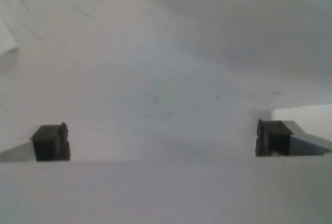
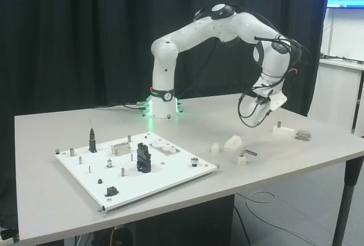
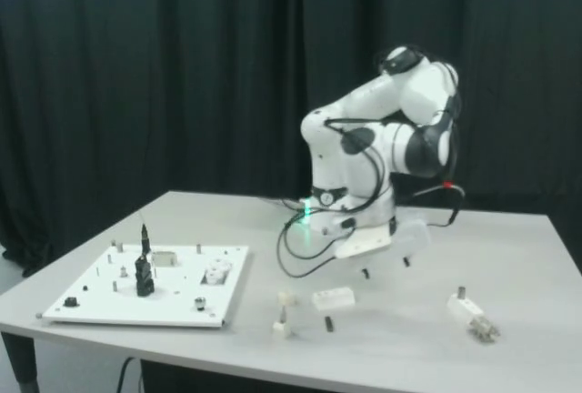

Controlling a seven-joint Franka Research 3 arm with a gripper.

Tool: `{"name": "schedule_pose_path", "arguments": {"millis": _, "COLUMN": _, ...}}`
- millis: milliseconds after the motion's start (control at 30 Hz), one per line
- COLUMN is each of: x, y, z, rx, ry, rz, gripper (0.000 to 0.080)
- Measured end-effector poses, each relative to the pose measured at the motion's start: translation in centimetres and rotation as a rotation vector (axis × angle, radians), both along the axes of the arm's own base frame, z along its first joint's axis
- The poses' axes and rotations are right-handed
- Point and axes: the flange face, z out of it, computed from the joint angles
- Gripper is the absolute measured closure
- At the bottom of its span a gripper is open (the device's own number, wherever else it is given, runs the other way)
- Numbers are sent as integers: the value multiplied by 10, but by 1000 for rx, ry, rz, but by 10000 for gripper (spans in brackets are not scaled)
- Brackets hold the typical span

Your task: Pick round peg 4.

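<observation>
Hovering above the grey table [image 2: 318, 143] — gripper [image 1: 161, 141] spread wide, gripping nothing — apart from the parts.

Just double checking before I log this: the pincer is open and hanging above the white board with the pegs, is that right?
Not quite. The pincer is open, but it hangs above bare grey table, well away from the white board. The first room view shows the board far off to the side of the arm; the wrist view shows only table between the fingertips.
</observation>
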Motion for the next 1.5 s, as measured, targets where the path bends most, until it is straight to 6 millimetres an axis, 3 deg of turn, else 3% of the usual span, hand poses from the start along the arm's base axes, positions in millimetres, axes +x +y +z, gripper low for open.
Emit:
{"name": "schedule_pose_path", "arguments": {"millis": 300, "x": -38, "y": 46, "z": 10, "rx": -20, "ry": -129, "rz": 8, "gripper": 3}}
{"name": "schedule_pose_path", "arguments": {"millis": 700, "x": -64, "y": 110, "z": 16, "rx": -51, "ry": -239, "rz": 35, "gripper": 3}}
{"name": "schedule_pose_path", "arguments": {"millis": 967, "x": -84, "y": 147, "z": 9, "rx": -76, "ry": -283, "rz": 32, "gripper": 3}}
{"name": "schedule_pose_path", "arguments": {"millis": 1167, "x": -95, "y": 166, "z": -4, "rx": -93, "ry": -319, "rz": 52, "gripper": 3}}
{"name": "schedule_pose_path", "arguments": {"millis": 1500, "x": -105, "y": 180, "z": -28, "rx": -117, "ry": -348, "rz": 55, "gripper": 3}}
